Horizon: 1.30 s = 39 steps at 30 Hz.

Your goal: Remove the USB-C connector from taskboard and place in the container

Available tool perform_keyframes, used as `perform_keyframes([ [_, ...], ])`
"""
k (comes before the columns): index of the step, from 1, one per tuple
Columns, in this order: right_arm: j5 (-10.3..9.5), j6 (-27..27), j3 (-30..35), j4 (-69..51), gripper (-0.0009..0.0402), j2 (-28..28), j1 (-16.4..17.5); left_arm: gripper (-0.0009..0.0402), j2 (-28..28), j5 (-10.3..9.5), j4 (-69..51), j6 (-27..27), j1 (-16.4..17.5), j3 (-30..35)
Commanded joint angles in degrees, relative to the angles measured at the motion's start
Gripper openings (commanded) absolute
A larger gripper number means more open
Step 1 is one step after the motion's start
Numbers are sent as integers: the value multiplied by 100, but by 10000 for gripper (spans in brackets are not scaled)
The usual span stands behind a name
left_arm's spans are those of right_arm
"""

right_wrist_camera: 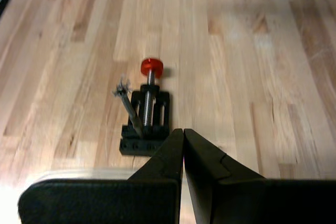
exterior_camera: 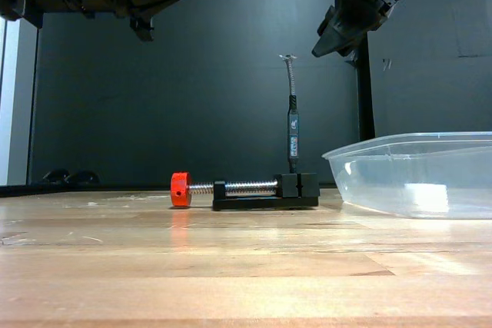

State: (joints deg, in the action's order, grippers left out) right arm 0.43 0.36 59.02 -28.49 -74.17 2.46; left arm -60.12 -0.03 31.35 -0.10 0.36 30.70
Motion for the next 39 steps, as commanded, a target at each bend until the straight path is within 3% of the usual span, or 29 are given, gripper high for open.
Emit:
perform_keyframes([
  [1, 133, -7, 280, -448, 0, -247, 101, 0, 0, 0, 0, -2, 0, 0],
  [4, 304, 11, 581, -922, 1, -538, 245, 0, 0, 0, 0, -2, 0, 0],
  [9, 306, -52, 1032, -1344, 16, -1021, 433, 0, 0, 0, 2, -2, 0, 0],
  [19, 313, -315, 1729, -1779, 92, -1764, 527, 0, 0, 0, 2, -2, 2, 0],
  [23, 415, -345, 2015, -2002, 108, -2048, 544, 0, 0, 0, 2, -2, 0, 0],
  [39, 424, -407, 2205, -1836, 138, -2752, 660, 0, 0, 0, 0, -2, 0, 0],
])
